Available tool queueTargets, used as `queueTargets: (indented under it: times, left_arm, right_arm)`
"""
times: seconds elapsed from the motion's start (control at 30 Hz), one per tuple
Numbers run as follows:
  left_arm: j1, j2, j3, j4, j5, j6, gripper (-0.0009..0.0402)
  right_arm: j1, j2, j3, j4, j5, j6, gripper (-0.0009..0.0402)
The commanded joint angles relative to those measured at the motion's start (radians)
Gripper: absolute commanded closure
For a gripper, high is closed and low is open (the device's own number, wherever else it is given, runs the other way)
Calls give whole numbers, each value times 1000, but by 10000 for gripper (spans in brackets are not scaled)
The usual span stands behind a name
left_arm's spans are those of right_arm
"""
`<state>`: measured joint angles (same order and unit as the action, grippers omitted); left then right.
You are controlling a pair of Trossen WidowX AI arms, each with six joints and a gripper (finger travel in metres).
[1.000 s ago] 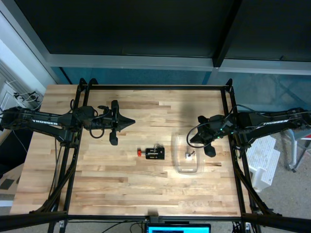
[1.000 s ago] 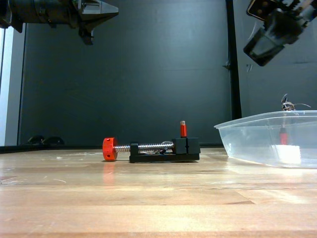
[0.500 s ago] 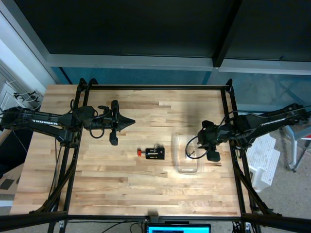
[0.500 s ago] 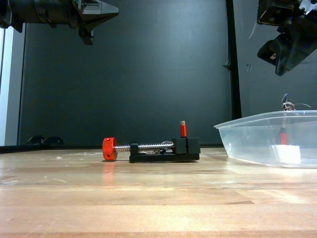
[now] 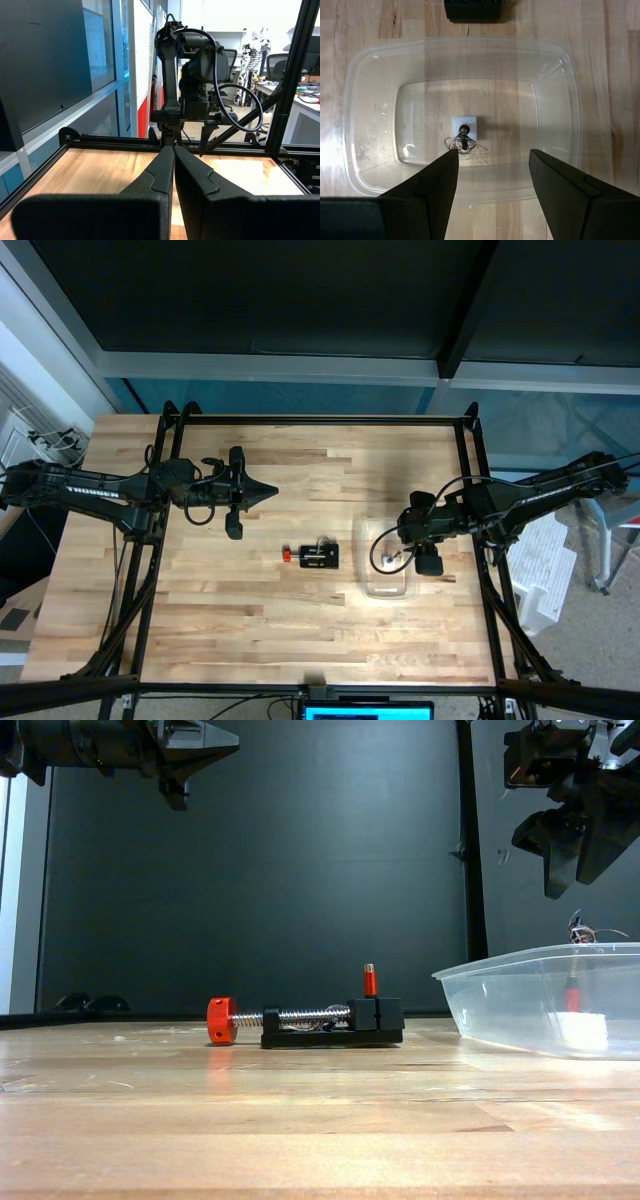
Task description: Pick the rca connector and install on the hub
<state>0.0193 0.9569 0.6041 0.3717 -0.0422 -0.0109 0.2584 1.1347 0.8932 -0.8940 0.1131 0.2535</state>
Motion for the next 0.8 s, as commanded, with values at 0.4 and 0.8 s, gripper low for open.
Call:
queueTargets:
  times: [0.4, 0.8]
  left_arm:
    - [0, 0, 0, 0, 0, 0, 392]
    - [0, 0, 0, 0, 0, 0, 392]
  right_arm:
    - [56, 32, -109, 159, 2, 28, 189]
    - [58, 105, -157, 251, 2, 28, 189]
